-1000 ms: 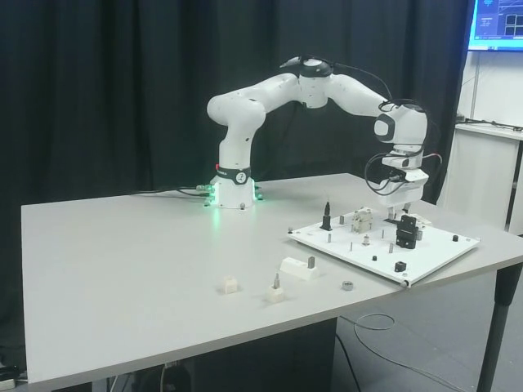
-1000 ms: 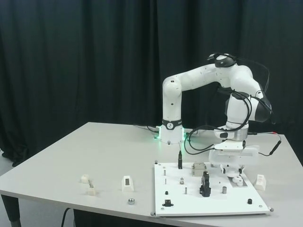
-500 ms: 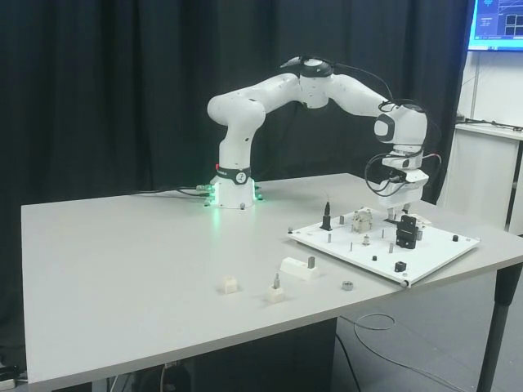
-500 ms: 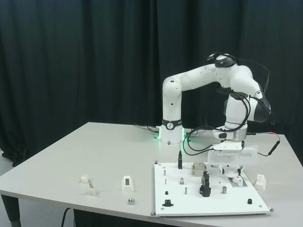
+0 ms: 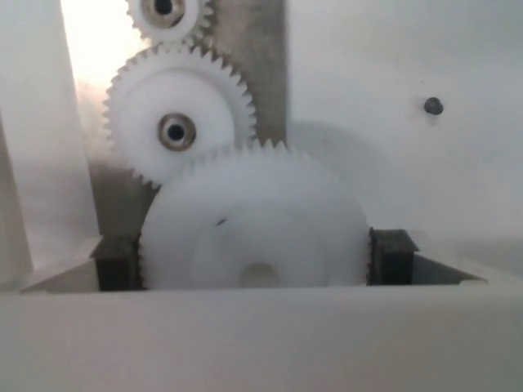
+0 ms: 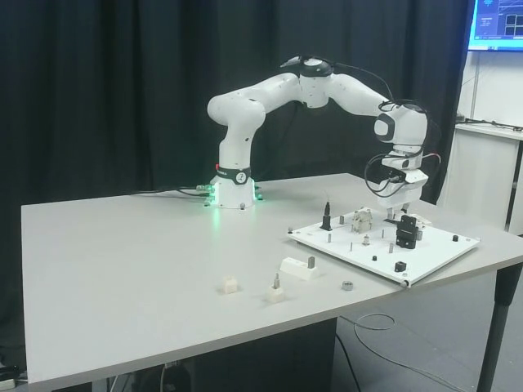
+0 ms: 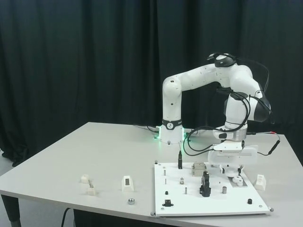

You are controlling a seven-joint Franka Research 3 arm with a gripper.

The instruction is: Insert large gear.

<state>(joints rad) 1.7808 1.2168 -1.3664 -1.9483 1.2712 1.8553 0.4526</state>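
Note:
In the wrist view a large white gear [image 5: 253, 237] sits between my gripper's [image 5: 253, 263] black pads [image 5: 392, 257], and the gripper is shut on it. Just beyond it a medium white gear [image 5: 176, 122] sits on its peg, its teeth close to the large gear's rim. A small gear [image 5: 167, 10] shows at the picture's edge past that. In the room views the gripper [image 6: 398, 214] [image 7: 231, 171] hangs low over the far right part of the white board [image 6: 441, 249] [image 7: 213, 204]. Whether the large gear touches the board is hidden.
The board carries black pegs and fixtures [image 7: 205, 183] and a tall black peg [image 6: 326, 214]. Loose on the grey table lie white blocks [image 6: 229, 285] [image 6: 275, 292] [image 6: 298, 268] and a small nut [image 6: 347, 284]. A white block [image 7: 260, 181] stands at the board's right edge.
The hand has crept slightly upward and a little toward the arm's base, still holding the large gear. Nothing else on the table has moved.

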